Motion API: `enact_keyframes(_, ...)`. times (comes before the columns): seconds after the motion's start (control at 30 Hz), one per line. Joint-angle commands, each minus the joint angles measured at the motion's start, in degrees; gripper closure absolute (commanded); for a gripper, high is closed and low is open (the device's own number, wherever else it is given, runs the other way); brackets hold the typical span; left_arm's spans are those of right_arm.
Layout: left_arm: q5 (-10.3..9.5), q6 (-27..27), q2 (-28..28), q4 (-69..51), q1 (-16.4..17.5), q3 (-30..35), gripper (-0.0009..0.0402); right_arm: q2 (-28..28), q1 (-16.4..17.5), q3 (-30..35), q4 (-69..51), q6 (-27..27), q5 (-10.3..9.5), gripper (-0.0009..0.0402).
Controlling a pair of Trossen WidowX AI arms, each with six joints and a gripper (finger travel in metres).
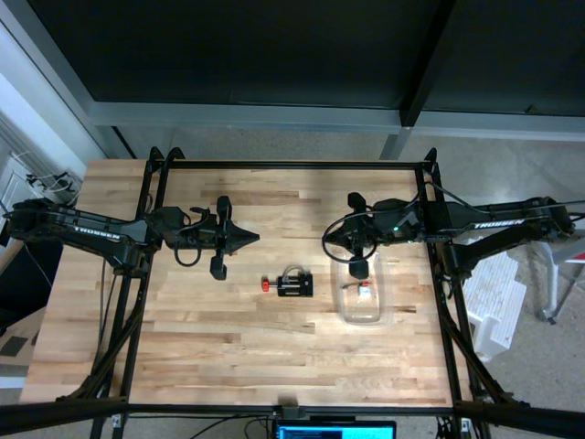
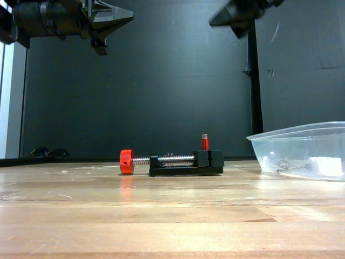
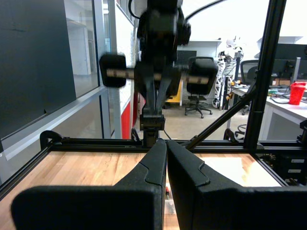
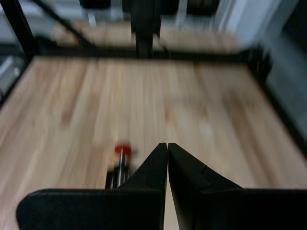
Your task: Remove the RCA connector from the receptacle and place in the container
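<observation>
The black vise (image 1: 292,285) with its red knob (image 2: 126,161) sits mid-table. Only a short red stub (image 2: 205,142) of the fixed part stands on it, and no braided cable rises from it. The RCA connector (image 2: 285,165), a thin metallic and braided piece, lies inside the clear tray (image 2: 302,135) next to a white block (image 2: 328,165). My right gripper (image 1: 324,240) hovers high, behind the tray (image 1: 349,311) and off to the vise's right, shut with nothing between its fingers (image 4: 156,163). High on the left, my left gripper (image 1: 256,238) is parked, shut and holding nothing.
A black frame rail (image 1: 292,165) runs along the table's far edge, with uprights at both sides. Bare wood lies between the vise and the near edge. A screen (image 1: 335,430) sits at the near edge.
</observation>
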Motion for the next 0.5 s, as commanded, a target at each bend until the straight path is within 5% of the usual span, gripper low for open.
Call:
enact_keyframes(0.03, 0.00, 0.0, 0.0, 0.0, 0.0, 0.0, 0.0393, 0.0, -0.9, -1.7, 6.6, -1.4, 0.09, 0.0393)
enact_keyframes(0.27, 0.00, 0.0, 0.0, 0.0, 0.0, 0.0, 0.0393, -1.4, -1.0, -9.2, 24.3, -1.9, -3.39, 0.0393)
enact_keyframes(0.43, 0.00, 0.0, 0.0, 0.0, 0.0, 0.0, 0.0393, -2.5, -3.9, -14.8, 35.0, 0.6, -9.62, 0.0393)
enact_keyframes(0.5, 0.00, 0.0, 0.0, 0.0, 0.0, 0.0, 0.0393, -2.9, -4.1, -16.5, 37.7, 0.4, -8.74, 0.0393)
